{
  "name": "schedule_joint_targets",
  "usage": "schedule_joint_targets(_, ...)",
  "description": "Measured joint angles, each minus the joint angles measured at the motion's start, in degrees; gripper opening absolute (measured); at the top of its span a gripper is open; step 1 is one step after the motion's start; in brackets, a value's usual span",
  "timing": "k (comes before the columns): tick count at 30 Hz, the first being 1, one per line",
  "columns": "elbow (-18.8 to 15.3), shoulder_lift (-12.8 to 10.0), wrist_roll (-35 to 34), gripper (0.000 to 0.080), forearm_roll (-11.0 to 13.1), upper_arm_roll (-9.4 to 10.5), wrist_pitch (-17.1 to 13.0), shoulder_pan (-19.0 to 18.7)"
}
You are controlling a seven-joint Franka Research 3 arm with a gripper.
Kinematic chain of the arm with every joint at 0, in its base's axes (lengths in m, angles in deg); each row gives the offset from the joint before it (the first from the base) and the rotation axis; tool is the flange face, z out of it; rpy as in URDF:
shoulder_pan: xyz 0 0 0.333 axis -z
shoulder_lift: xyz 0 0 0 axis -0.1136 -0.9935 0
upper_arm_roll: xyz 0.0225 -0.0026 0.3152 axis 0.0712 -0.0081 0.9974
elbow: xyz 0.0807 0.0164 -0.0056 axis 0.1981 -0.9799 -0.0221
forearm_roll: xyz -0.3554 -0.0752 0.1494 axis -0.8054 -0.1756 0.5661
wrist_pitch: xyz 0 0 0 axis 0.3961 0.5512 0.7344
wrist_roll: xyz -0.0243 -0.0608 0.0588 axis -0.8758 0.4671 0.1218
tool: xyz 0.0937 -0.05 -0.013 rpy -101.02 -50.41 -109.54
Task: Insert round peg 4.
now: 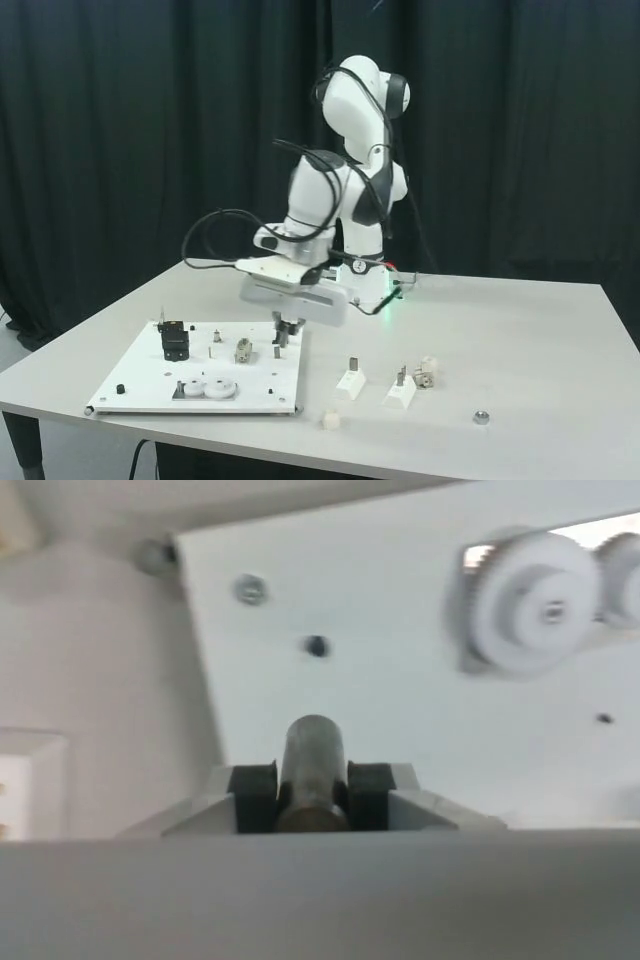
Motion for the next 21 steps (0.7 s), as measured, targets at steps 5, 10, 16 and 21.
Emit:
schedule_joint_targets(5,0.26,0.50,4.18,0.0145,-0.28,0.58,0.18,3.07)
schedule_joint_targets(10,0.47,0.78,7.68,0.0145,-0.28,0.60,0.18,5.47)
schedule_joint_targets(16,0.59,0.90,9.83,0.0145,-0.28,0.60,0.18,8.24)
schedule_joint_targets(21,0.59,0.89,11.34,0.0145,-0.21,0.60,0.18,10.45)
